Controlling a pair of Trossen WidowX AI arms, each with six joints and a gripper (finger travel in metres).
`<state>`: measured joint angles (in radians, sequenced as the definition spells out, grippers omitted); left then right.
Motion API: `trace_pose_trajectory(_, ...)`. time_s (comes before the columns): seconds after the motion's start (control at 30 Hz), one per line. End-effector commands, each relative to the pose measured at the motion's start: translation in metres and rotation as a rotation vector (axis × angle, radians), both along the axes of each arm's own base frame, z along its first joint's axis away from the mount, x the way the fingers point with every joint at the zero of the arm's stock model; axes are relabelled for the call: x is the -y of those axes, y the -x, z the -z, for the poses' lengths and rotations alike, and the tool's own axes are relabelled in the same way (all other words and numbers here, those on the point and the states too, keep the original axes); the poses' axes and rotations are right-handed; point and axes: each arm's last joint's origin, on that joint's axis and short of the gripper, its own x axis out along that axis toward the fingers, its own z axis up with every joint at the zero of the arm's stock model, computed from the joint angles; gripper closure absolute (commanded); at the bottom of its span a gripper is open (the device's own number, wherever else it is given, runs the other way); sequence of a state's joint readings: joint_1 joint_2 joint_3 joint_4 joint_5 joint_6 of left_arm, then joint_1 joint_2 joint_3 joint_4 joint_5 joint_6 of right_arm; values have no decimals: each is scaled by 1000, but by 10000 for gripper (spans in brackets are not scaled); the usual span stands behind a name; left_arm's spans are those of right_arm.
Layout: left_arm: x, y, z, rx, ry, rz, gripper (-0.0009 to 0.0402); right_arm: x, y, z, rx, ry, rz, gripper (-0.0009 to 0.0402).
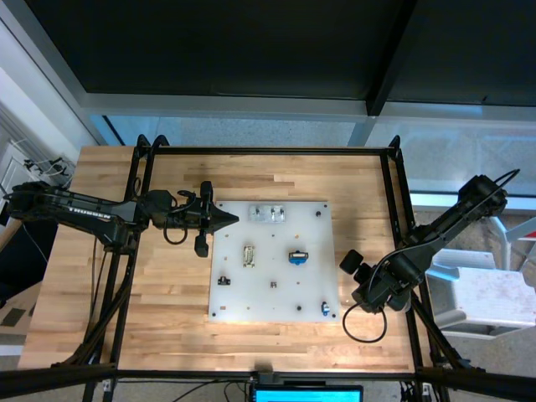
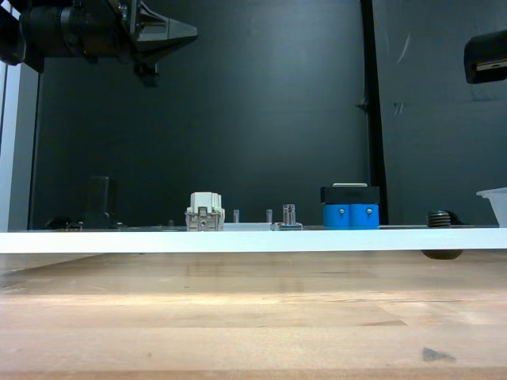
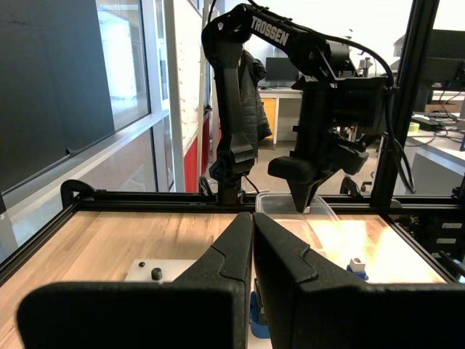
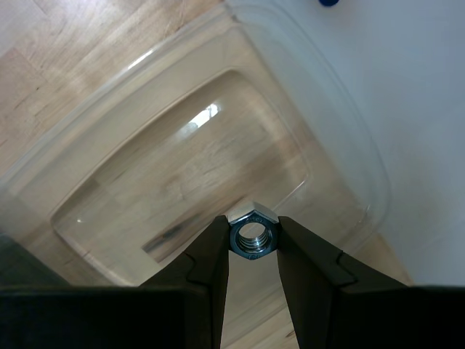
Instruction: Unfasten the M12 fastener and place in the container
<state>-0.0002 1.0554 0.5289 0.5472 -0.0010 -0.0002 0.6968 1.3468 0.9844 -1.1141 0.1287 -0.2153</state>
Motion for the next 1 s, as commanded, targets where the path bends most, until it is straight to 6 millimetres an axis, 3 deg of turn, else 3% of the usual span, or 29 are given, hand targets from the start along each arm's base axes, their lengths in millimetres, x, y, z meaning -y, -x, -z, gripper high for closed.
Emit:
trace_pose_trajectory(0.03,0,0,0,0,0,0,393,0,0,0,0,1,-1,345)
trace_pose_trajectory(0.6,0,0,0,0,0,0,393,0,0,0,-1,1,0,155)
trace_pose_trajectory(0.77,0,0,0,0,0,0,393,0,0,0,-1,2,0,132)
trace_pose_trajectory(1.0,0,0,0,0,0,0,393,0,0,0,-1,1,1,130)
